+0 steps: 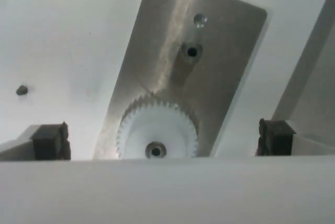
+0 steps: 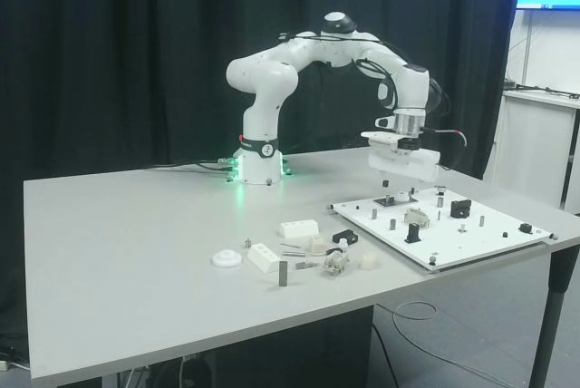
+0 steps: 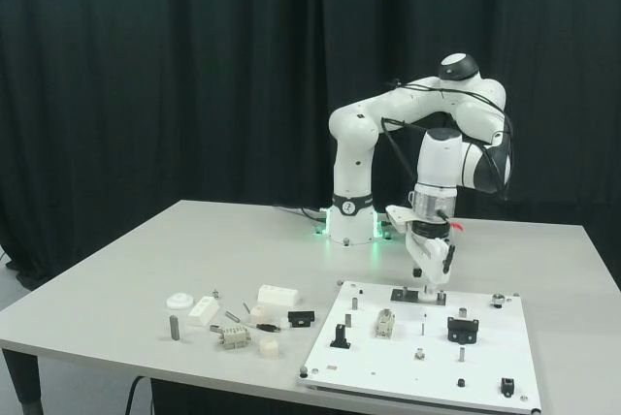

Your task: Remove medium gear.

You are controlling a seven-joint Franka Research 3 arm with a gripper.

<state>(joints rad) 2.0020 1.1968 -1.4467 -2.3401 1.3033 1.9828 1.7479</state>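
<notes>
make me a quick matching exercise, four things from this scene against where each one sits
Things:
1. white gear
2. gripper
3. white disc
4. metal plate

Places:
A. loose on the grey table, away from the white board
B. mounted on the metal plate
C. hanging open just above the gear
D. lying on the white board

Pairs: 1-B, 2-C, 3-A, 4-D
</notes>
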